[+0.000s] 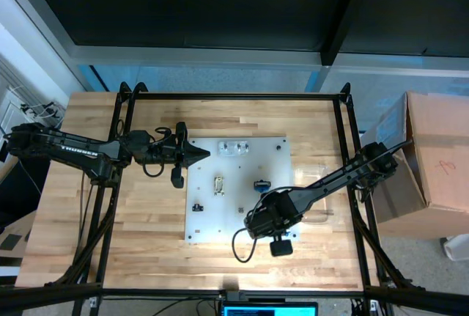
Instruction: Unfasten the M12 nut and place it in the container
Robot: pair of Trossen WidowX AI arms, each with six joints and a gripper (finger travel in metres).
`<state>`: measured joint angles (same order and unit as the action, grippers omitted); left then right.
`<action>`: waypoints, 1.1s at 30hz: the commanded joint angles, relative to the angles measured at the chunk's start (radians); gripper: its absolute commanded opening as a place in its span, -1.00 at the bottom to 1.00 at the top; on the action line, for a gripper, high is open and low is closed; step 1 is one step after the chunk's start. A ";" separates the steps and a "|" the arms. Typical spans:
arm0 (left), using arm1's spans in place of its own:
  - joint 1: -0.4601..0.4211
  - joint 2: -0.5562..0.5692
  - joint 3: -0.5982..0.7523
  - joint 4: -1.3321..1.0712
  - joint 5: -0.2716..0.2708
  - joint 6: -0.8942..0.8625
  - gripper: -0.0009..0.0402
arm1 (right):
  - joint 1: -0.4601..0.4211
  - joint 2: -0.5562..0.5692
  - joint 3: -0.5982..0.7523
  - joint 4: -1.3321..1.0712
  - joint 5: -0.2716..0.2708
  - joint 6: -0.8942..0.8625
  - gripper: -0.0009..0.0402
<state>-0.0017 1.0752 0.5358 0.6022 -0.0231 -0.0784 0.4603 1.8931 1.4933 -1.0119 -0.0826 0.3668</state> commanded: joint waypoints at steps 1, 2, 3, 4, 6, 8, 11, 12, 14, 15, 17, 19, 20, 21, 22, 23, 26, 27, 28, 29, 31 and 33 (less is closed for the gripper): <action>0.000 0.000 0.000 0.000 0.000 0.000 -0.96 | 0.009 0.000 -0.032 0.061 0.002 0.066 -0.96; 0.000 0.000 0.000 0.000 0.000 0.000 -0.96 | 0.010 0.000 -0.043 0.078 0.002 0.084 -0.96; 0.000 0.000 0.000 0.000 0.000 0.000 -0.96 | 0.011 0.000 -0.053 0.093 0.002 0.102 -0.96; 0.000 0.000 0.000 0.000 0.000 0.000 -0.96 | 0.012 0.000 -0.062 0.105 0.002 0.109 -0.96; 0.000 0.000 0.000 0.000 0.000 0.000 -0.96 | 0.014 0.000 -0.074 0.121 0.002 0.128 -0.96; 0.000 0.000 0.000 0.000 0.000 0.000 -0.96 | 0.014 0.001 -0.079 0.129 0.003 0.145 -0.96; 0.000 0.000 0.000 0.000 0.000 0.000 -0.96 | 0.016 0.018 -0.084 0.136 -0.003 0.151 -0.96; 0.000 0.000 0.000 0.000 0.000 0.000 -0.96 | 0.017 0.029 -0.087 0.146 -0.018 0.151 -0.96; 0.000 0.000 0.000 0.000 0.000 0.000 -0.96 | 0.018 0.032 -0.090 0.152 -0.018 0.154 -0.96; 0.000 0.000 0.000 0.000 0.000 0.000 -0.96 | 0.018 0.032 -0.094 0.158 -0.015 0.157 -0.96; 0.000 0.000 0.000 0.000 0.000 0.000 -0.96 | 0.017 0.031 -0.104 0.161 -0.015 0.165 -0.96; 0.000 0.000 0.000 0.000 0.000 0.000 -0.96 | 0.017 0.031 -0.112 0.163 -0.015 0.167 -0.96; 0.000 0.000 0.000 0.000 0.000 0.000 -0.96 | 0.018 0.031 -0.116 0.168 -0.016 0.167 -0.96; 0.000 0.000 0.000 0.000 0.000 0.000 -0.96 | 0.017 0.031 -0.119 0.173 -0.016 0.169 -0.96; 0.000 0.000 0.000 0.000 0.000 0.000 -0.96 | 0.017 0.031 -0.118 0.173 -0.015 0.169 -0.96; 0.000 0.000 0.000 0.000 0.000 0.000 -0.96 | 0.017 0.031 -0.117 0.172 -0.015 0.169 -0.96; 0.000 0.000 0.000 0.000 0.000 0.000 -0.96 | 0.015 0.031 -0.116 0.173 -0.015 0.168 -0.96; 0.000 0.000 0.000 0.000 0.000 0.000 -0.96 | 0.013 0.031 -0.116 0.174 -0.015 0.165 -0.96; 0.000 0.000 0.000 0.000 0.000 0.000 -0.96 | 0.013 0.031 -0.116 0.175 -0.015 0.163 -0.96; 0.000 0.000 0.000 0.000 0.000 0.000 -0.96 | 0.011 0.031 -0.116 0.177 -0.015 0.158 -0.96; 0.000 0.000 0.000 0.000 0.000 0.000 -0.96 | 0.010 0.031 -0.116 0.180 -0.012 0.157 -0.96; 0.000 0.000 0.000 0.000 0.000 0.000 -0.96 | 0.009 0.031 -0.116 0.181 -0.011 0.157 -0.96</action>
<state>-0.0017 1.0752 0.5362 0.6025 -0.0231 -0.0784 0.4694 1.9236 1.3750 -0.8318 -0.0956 0.5262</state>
